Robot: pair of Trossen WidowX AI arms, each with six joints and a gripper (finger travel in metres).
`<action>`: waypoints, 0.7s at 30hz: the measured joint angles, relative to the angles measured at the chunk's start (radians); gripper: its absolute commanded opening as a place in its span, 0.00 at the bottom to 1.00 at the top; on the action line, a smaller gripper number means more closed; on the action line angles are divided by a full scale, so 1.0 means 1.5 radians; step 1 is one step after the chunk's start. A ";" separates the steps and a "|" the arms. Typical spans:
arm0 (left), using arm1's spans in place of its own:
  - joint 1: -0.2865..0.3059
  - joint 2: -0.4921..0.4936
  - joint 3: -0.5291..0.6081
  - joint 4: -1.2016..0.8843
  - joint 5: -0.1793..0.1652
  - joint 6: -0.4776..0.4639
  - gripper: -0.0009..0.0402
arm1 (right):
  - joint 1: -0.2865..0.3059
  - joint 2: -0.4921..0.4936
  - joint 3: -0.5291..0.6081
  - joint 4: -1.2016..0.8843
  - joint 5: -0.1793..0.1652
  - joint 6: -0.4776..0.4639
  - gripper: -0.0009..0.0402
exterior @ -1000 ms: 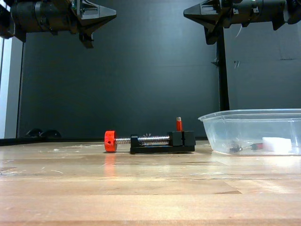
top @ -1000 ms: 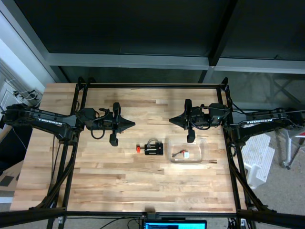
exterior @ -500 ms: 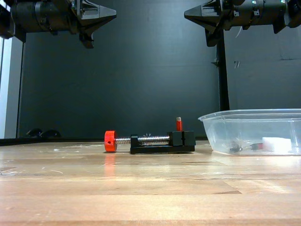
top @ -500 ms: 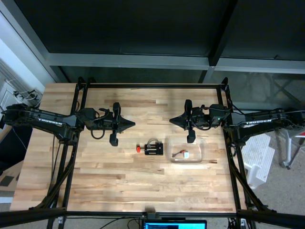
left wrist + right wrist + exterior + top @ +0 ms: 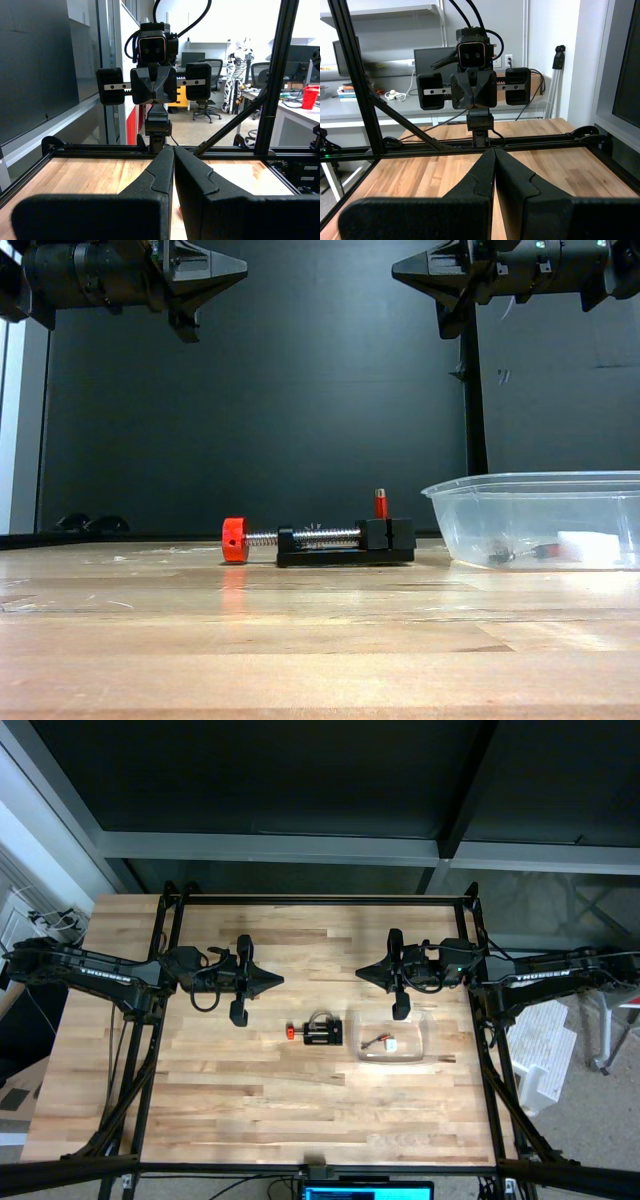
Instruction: Remove the RCA connector from the receptacle and place in the container
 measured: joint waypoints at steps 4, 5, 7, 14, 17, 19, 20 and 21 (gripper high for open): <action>0.000 0.000 0.000 0.000 0.000 0.000 0.02 | 0.000 0.000 0.000 0.000 0.000 0.000 0.02; 0.000 0.000 0.000 0.000 0.000 0.000 0.02 | 0.000 0.000 0.000 0.000 0.000 0.000 0.02; 0.000 0.000 0.000 0.000 0.000 0.000 0.02 | 0.000 0.000 0.000 -0.002 0.000 -0.001 0.02; 0.000 0.000 0.000 0.000 0.000 0.000 0.02 | 0.000 0.000 0.000 -0.015 0.000 -0.002 0.02; 0.000 0.000 0.000 0.000 0.000 0.000 0.02 | 0.000 0.000 0.000 -0.016 0.000 -0.002 0.02; 0.000 0.000 0.000 0.000 0.000 0.000 0.02 | 0.000 0.000 0.000 -0.016 0.000 -0.002 0.02; 0.000 0.000 0.000 0.000 0.000 0.000 0.02 | 0.000 0.000 0.000 -0.016 0.000 -0.002 0.02; 0.000 0.000 0.000 0.000 0.000 0.000 0.02 | 0.000 0.000 0.000 -0.016 0.000 -0.002 0.02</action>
